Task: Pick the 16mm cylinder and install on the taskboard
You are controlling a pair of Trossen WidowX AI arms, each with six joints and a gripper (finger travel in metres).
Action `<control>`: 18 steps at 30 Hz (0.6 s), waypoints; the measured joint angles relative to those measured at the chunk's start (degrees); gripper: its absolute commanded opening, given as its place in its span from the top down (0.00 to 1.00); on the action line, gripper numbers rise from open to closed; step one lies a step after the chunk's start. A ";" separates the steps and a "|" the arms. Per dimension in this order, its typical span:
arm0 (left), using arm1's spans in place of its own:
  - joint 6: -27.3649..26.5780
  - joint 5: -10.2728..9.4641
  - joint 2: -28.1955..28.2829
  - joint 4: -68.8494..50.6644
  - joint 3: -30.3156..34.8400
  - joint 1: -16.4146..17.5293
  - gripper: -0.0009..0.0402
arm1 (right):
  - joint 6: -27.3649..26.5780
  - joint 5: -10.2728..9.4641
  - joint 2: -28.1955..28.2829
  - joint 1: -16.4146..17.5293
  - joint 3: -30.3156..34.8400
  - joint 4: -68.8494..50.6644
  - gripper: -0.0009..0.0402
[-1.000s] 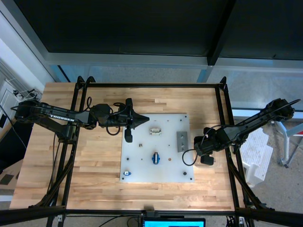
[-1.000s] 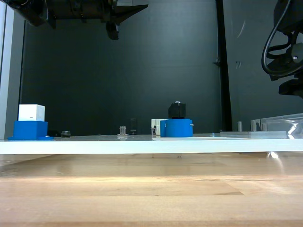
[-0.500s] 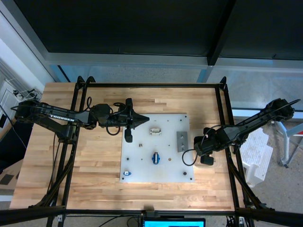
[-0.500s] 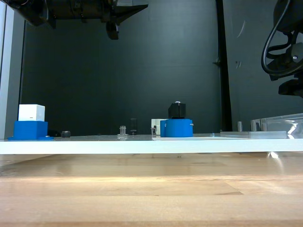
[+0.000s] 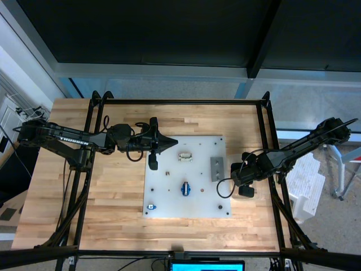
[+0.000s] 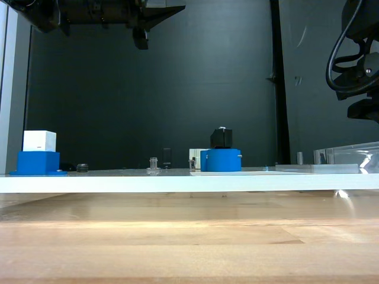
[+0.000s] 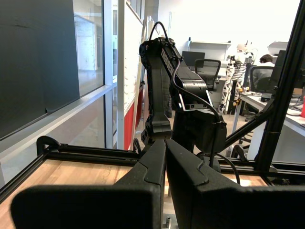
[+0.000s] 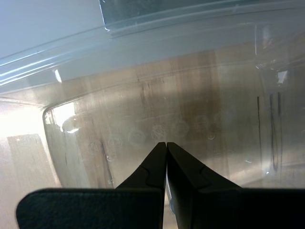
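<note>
Over the clear tray [image 5: 248, 192] just beside the right edge of the white board [image 5: 169, 192], the right gripper [image 5: 244, 180] hangs pointing down at the tray floor. Wrist view shows its fingers [image 8: 151, 167] pressed together with tips meeting, and nothing can be seen pinched between them. The left gripper [image 5: 174, 142] is parked high above the board's far left corner, lying level and pointing inward, fingers [image 7: 152, 167] also closed tip to tip and empty. The peg can't be picked out in any view; going by the arm's position it is probably in the tray below the right gripper, but that is a guess. Board parts are in place: grey block [image 5: 217, 168], blue fitting [image 5: 185, 189]. Step looks like the reach for the pick, nothing installed yet. Handling, as a judgement: solid metal, so stiff and not fragile, light for the arm, but smooth, round and small, so it will roll or squirt out of a sloppy pinch, and the slick tray floor won't help. Best hold is across the round side near the upper end, axis upright and centred on the pads, leaving the lower end free to enter the hole. The jaws need to open first, then close gently and squarely.
</note>
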 measured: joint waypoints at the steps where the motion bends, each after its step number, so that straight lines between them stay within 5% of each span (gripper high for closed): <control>1: 0.00 0.00 0.00 0.00 0.02 0.00 0.98 | -0.02 -0.02 0.00 0.00 0.24 -0.07 0.98; 18: 0.00 0.00 0.00 0.02 0.00 0.00 0.98 | -2.47 -0.09 -0.28 0.00 8.52 -7.45 0.98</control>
